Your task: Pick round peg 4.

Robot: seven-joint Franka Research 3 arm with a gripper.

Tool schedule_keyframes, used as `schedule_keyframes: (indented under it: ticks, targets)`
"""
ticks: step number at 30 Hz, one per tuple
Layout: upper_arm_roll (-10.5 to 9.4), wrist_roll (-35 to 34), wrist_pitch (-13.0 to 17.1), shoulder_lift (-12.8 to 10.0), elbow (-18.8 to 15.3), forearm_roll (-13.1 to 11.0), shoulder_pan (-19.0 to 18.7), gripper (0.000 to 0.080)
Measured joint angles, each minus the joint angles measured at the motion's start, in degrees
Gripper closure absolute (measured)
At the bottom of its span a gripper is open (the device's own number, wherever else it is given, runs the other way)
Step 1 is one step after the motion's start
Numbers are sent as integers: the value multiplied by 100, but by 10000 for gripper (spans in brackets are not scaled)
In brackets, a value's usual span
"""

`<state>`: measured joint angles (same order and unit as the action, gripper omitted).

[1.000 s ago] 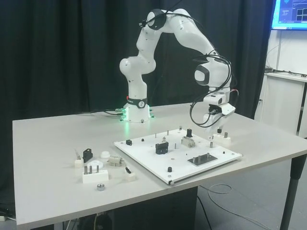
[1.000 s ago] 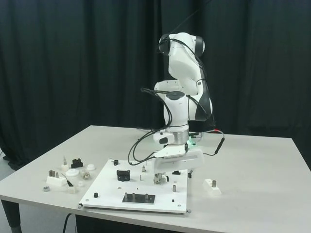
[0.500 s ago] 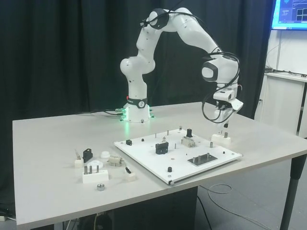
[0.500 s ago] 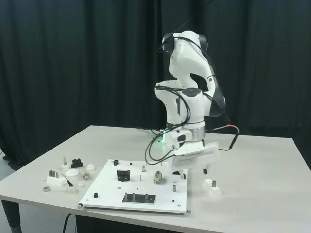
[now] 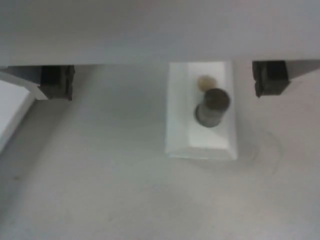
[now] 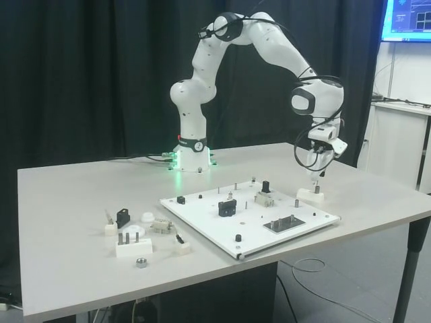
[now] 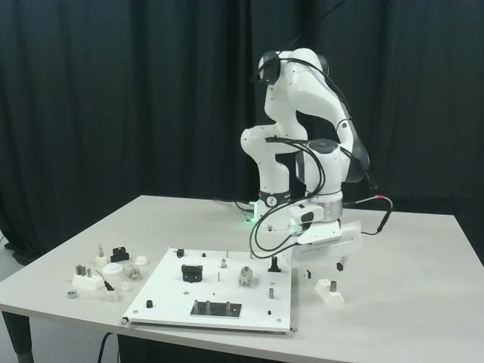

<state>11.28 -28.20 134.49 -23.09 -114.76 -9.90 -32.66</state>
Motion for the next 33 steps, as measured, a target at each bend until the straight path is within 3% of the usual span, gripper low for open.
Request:
schedule_keyframes:
  ticks: [9,20,33]
  targets:
    - [0,-208,49,0,-180,18,-199,3]
    - [0,-385,469,1,-408,164,-304,3]
    - [0,-401,946,3,-681,169,-351,3]
